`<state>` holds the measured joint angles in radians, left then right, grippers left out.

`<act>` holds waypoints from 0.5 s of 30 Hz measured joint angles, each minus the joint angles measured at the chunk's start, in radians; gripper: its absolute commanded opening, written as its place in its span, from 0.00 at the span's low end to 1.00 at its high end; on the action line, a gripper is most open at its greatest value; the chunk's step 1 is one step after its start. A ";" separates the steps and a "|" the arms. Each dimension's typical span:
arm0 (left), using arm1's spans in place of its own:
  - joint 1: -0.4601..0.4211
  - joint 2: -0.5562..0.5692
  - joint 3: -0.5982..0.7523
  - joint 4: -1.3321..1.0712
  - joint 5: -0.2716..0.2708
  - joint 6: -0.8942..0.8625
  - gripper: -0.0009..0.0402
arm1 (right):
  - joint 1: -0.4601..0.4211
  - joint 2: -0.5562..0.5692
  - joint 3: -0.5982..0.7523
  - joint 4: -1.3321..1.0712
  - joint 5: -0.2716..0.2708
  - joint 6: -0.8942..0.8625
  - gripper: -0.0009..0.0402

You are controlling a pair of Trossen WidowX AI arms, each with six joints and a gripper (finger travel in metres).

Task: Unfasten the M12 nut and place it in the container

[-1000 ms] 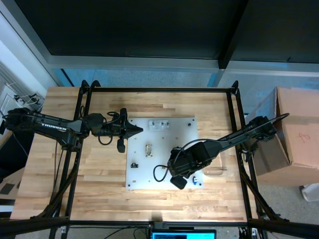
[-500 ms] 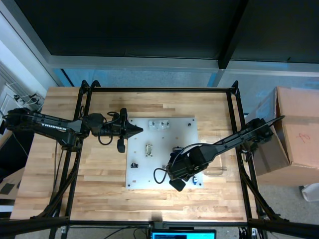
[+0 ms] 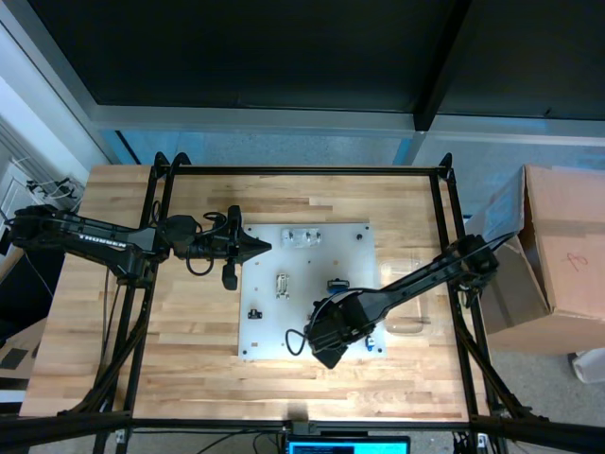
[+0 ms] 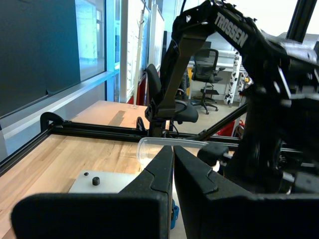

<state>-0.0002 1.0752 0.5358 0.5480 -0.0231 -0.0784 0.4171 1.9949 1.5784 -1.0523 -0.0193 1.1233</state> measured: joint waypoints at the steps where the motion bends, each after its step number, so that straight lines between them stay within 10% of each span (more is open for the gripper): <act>1: 0.000 0.000 0.000 0.000 0.000 0.000 0.02 | 0.001 0.010 0.000 0.008 0.000 0.000 0.46; 15: 0.000 0.000 0.000 0.000 0.000 0.000 0.02 | 0.002 0.045 -0.038 0.071 0.001 -0.002 0.42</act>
